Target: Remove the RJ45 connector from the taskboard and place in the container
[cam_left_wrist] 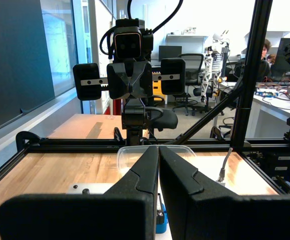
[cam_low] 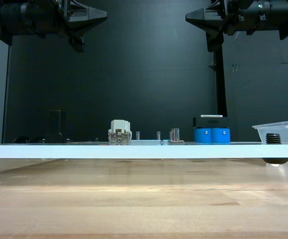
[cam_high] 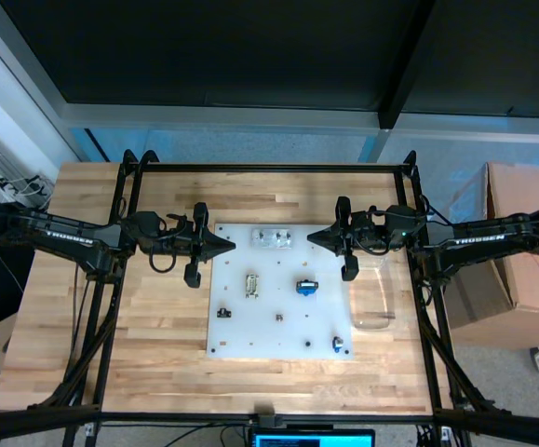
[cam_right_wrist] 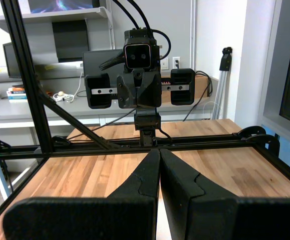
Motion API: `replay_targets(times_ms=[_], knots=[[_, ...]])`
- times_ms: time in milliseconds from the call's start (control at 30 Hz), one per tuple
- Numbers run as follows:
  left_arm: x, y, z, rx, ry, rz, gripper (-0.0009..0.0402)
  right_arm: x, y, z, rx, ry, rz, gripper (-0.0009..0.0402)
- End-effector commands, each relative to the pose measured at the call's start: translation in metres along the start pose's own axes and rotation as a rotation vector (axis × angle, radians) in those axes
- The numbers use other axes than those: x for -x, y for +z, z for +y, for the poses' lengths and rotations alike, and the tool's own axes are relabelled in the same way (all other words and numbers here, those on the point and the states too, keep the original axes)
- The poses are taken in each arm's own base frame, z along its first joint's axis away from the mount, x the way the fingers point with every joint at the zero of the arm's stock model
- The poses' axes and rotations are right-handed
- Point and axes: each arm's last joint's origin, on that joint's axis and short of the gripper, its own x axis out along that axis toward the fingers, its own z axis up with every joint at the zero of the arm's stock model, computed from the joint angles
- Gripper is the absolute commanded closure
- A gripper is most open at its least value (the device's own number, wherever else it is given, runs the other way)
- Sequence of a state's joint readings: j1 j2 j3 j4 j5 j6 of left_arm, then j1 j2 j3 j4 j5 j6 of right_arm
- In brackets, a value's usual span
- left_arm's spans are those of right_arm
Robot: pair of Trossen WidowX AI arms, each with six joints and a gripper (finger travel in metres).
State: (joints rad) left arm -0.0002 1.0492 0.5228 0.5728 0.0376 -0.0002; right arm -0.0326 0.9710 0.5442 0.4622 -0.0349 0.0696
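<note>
On the wooden worktop (cam_high: pixel 157 345) the white taskboard (cam_high: pixel 250 340) lies flat at the centre of the high view. Its near half carries small fittings, with a beige plug (cam_high: pixel 250 284) and a blue block (cam_high: pixel 306 287) at mid-board. Just beside the board's right edge stands the clear container (cam_high: pixel 373 296), probably set there so the drop is a short reach for the right arm. From above it looks to hold nothing, though in the low view a dark ribbed piece (cam_low: pixel 276 138) shows at its wall, and I cannot tell whether that is inside or in front. At the board's far edge, upper centre of the high view, sits the RJ45 connector (cam_high: pixel 272 239), as I take the clear piece to be, in its seat and touched by neither arm. Flanking it, the left claw (cam_high: pixel 224 246) and right claw (cam_high: pixel 314 237) hang high over the board, tips facing, each pinched closed on nothing. I judge this a parked pose, leaving the board unobstructed.
</note>
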Motion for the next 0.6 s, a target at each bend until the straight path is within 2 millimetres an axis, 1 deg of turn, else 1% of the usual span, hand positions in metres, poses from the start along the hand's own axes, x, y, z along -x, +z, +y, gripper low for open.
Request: replay_targets(times_ms=[33,600], knots=[[0.0000,0.0000,0.0001,0.000,0.000,0.000,0.0393,0.0000,0.0001,0.0001,0.000,0.000,0.000,0.0393],[0.0000,0.0000,0.0001,0.000,0.000,0.000,0.0393,0.0000,0.0002,0.0000,0.008,0.000,-0.001,0.0393]])
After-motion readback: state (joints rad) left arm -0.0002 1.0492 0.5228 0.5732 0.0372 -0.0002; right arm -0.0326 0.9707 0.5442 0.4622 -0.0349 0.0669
